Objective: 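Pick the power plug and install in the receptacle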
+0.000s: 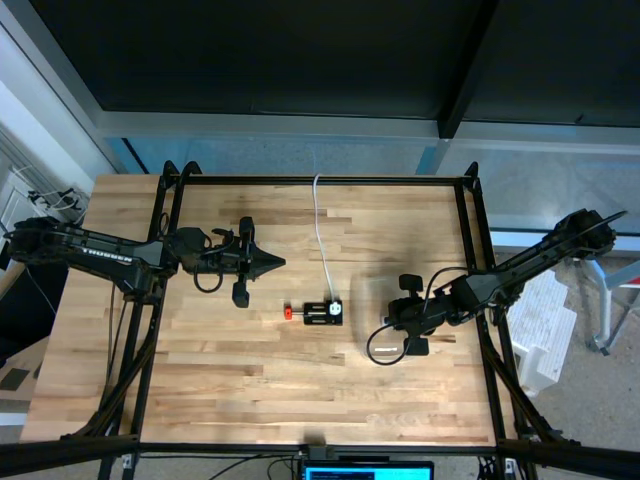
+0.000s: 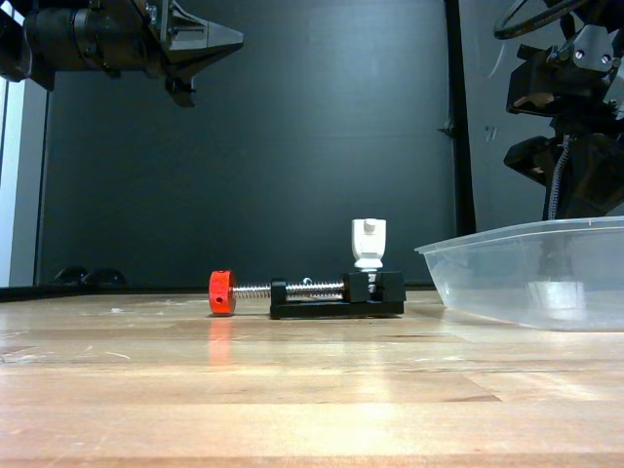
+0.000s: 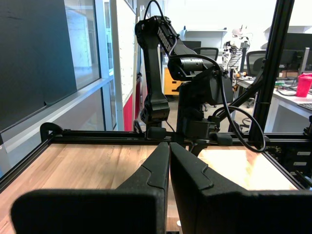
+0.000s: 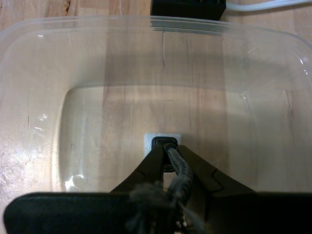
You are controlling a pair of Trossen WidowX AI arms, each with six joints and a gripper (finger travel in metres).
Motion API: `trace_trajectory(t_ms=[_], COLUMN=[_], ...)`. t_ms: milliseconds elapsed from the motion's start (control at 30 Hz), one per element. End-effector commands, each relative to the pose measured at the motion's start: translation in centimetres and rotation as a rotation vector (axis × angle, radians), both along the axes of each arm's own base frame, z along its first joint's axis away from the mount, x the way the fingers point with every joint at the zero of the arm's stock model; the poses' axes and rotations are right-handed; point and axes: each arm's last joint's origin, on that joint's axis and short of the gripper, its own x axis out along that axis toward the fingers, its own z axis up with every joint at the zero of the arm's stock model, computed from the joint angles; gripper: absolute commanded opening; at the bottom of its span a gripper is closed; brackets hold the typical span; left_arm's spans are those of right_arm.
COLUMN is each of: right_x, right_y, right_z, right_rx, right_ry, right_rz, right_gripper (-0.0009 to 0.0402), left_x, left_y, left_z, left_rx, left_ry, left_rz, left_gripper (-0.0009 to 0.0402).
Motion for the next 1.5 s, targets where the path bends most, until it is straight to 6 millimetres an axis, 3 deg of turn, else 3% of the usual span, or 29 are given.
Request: trace_trajectory(t_ms=[33, 1133, 1500], right_x=[0.14, 0.51, 0.97], right_y=[0.07, 0.16, 0.30], right_z=[0.37, 1.34, 0.66], right_rx=[0.000, -0.036, -0.049], right_ry=[-0.003, 0.013, 0.047], right_rz=[0.000, 0.010, 0.011], right_gripper=[0.0000, 0.0000, 0.0000], left_x=[0.01, 0.01, 0.01], left_y=[0.00, 0.00, 0.00], left_z=[0.00, 0.00, 0.00], left_rx=[0.000, 0.000, 0.000], left_ry=[0.000, 0.000, 0.000], left_rz=[0.000, 0.000, 0.000], left_gripper=[0.0000, 0.0000, 0.0000])
